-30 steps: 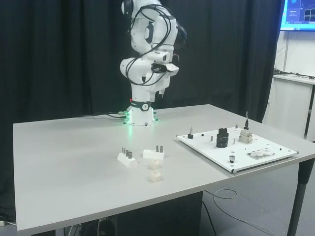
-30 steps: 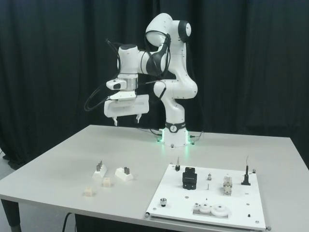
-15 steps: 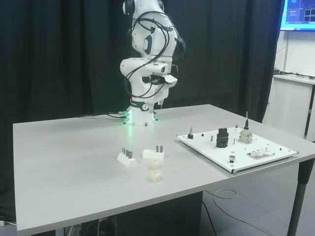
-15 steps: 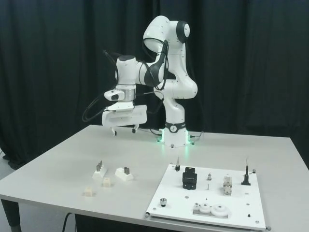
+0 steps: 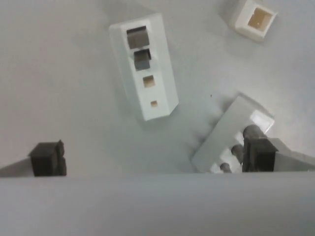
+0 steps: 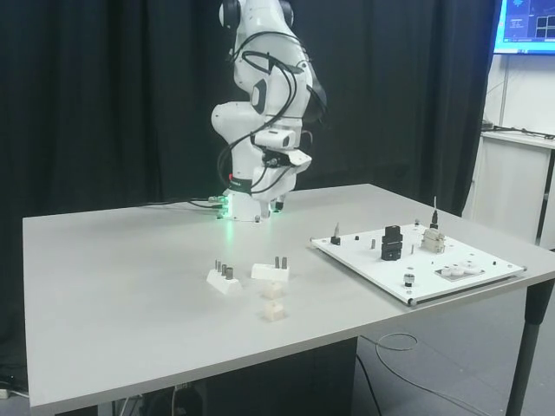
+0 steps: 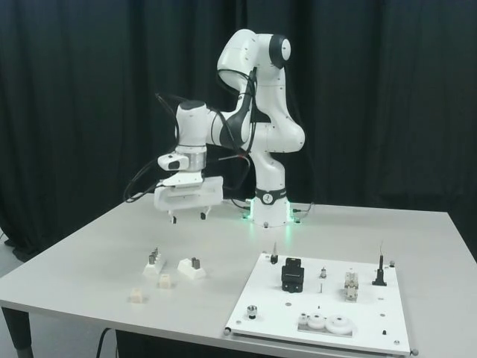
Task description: Pick square peg 3.
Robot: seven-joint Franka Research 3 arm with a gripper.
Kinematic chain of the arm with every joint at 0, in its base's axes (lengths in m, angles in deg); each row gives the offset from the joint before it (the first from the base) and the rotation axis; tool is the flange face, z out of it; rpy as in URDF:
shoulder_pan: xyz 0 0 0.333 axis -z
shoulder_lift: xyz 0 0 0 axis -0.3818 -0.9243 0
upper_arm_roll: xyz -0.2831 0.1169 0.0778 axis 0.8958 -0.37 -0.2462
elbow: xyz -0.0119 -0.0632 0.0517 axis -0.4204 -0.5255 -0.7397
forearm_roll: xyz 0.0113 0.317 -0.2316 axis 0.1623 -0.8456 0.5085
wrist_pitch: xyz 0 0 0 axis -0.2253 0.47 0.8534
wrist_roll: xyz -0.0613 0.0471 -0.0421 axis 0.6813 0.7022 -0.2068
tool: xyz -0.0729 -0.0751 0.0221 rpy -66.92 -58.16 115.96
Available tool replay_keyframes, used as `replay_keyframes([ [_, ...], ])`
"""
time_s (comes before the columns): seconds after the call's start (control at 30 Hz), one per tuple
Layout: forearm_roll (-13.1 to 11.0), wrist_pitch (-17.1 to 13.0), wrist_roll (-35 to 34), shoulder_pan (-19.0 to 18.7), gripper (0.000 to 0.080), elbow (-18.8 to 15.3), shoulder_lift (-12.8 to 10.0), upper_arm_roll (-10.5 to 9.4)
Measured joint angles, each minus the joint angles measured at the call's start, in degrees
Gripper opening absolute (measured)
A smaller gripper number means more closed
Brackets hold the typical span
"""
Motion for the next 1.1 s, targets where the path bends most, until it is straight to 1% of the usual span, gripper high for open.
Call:
replay_keyframes([
  [0.17,-0.80,-2.30,0.74,0.00,0.0800,0.01,-1.95,0.00],
  [0.43,-0.96,-6.04,1.38,0.00,0.0800,0.08,-5.24,0.05],
  [0.63,-0.97,-8.30,1.94,0.01,0.0800,0.29,-7.81,0.28],
  [0.87,-1.03,-9.72,2.95,0.07,0.0800,0.97,-10.77,0.69],
  [1.1,-1.61,-10.13,3.62,0.07,0.0800,2.02,-13.23,0.94],
])
